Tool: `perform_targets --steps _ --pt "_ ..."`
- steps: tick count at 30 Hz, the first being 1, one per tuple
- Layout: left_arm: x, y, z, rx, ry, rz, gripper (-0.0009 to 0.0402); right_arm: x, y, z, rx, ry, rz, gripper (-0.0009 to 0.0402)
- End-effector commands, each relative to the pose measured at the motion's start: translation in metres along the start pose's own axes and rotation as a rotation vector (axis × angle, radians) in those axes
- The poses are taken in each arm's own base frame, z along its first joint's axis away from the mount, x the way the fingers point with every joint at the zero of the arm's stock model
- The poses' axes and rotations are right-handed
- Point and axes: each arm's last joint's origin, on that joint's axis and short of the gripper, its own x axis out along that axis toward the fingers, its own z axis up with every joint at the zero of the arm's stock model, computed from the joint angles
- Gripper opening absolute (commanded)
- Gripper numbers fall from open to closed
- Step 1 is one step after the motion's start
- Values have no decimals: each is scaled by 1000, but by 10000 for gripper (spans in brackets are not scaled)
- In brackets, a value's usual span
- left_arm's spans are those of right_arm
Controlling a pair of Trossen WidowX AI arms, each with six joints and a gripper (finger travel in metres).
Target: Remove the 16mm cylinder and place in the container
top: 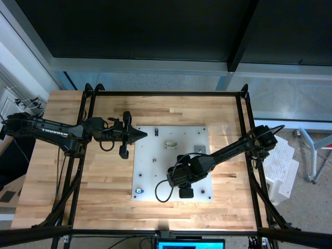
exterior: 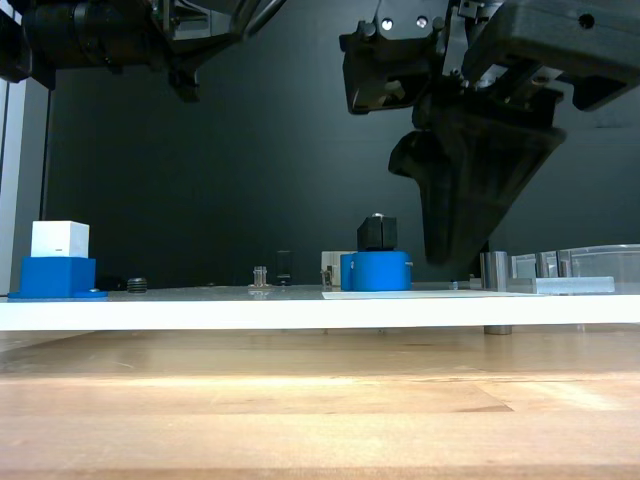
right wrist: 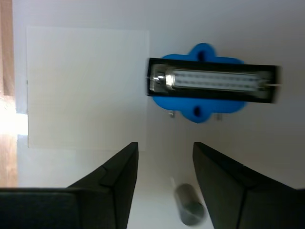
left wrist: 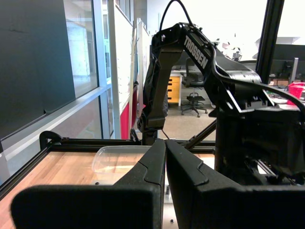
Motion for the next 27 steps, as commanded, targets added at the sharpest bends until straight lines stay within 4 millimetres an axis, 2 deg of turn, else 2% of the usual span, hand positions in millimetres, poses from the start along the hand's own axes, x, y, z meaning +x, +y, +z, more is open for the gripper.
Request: perform_targets --steps 1,10,14,27 --pt "0 0 0 0 0 0 0 1 0 1 5 -11 2 115" --pt "0 0 0 0 0 0 0 1 -2 1 21 -6 -6 -4" --pt "0 0 0 0 0 0 0 1 -3 1 22 -5 -7 11" --pt "0 0 0 0 0 0 0 1 -4 2 18 -4 -8 0"
